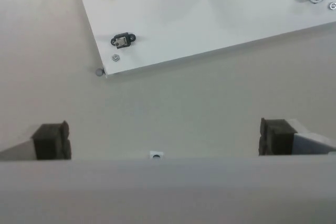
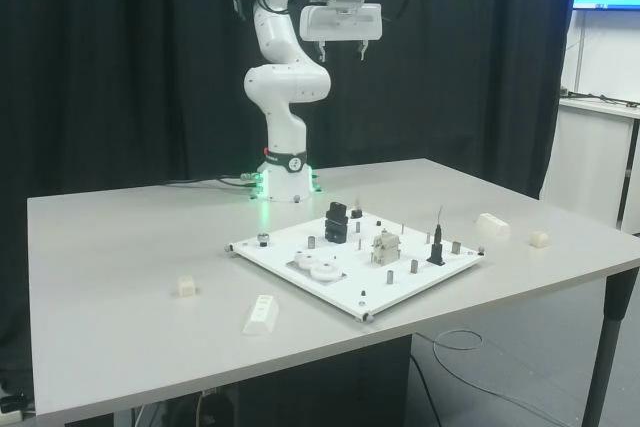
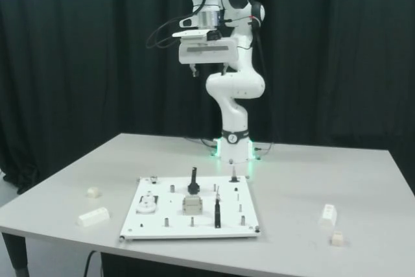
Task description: Remove D-SUB.
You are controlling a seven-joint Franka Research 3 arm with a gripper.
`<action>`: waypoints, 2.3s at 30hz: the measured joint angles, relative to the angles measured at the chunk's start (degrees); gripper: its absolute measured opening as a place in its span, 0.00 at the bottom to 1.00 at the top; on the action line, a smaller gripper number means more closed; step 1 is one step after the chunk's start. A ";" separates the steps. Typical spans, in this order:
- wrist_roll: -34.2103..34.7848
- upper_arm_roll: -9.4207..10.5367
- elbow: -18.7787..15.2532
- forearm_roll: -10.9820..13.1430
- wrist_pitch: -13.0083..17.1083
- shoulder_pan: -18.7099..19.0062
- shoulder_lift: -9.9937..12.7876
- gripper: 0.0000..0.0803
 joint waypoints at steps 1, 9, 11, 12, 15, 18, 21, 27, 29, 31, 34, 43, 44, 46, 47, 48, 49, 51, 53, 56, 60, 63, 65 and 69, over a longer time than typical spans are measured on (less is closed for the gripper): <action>0.00 -0.03 0.09 0.00 0.00 0.00 0.13 1.00; 0.00 -0.28 0.58 0.00 0.07 -0.01 0.93 1.00; 0.00 -0.33 0.68 0.00 0.08 -0.01 1.08 1.00; 0.00 -0.35 0.73 0.00 0.08 -0.02 1.15 1.00; 0.00 -0.38 0.87 0.00 0.08 -0.06 1.35 1.00; 0.00 -0.38 1.01 0.00 0.08 -0.17 1.52 1.00; 0.00 -0.38 1.12 0.00 0.08 -0.26 1.65 1.00; 0.00 -0.38 1.29 0.00 0.08 -0.42 1.95 1.00; 0.00 -0.38 1.34 0.00 0.08 -0.48 2.04 1.00; 0.00 -0.39 1.37 0.00 0.08 -0.51 2.10 1.00; 0.02 -0.39 1.41 0.00 0.08 -0.52 2.16 1.00; -0.01 -0.38 1.47 -0.51 0.01 -0.52 2.33 1.00; -0.06 -0.37 1.47 -0.68 0.01 -0.52 2.35 1.00; -0.37 -0.34 1.47 -1.07 0.01 -0.51 2.42 1.00; -0.60 -0.32 1.47 -1.27 0.01 -0.51 2.47 1.00; -0.83 -0.30 1.47 -1.45 0.01 -0.51 2.52 1.00; -1.10 -0.28 1.46 -1.59 0.01 -0.51 2.60 1.00; -1.70 -0.26 1.44 -1.94 0.02 -0.51 2.81 1.00; -2.20 -0.25 1.36 -2.35 0.19 -0.50 3.08 1.00; -2.61 -0.25 1.10 -2.73 1.19 -0.50 3.64 1.00; -2.88 -0.25 0.75 -3.00 2.89 -0.51 4.75 1.00; -2.99 -0.25 0.31 -3.18 4.49 -0.51 5.70 1.00; -3.59 -0.26 -0.01 -3.24 5.52 -0.51 6.32 1.00; -5.21 -0.38 -0.38 -3.25 7.17 -0.52 7.62 1.00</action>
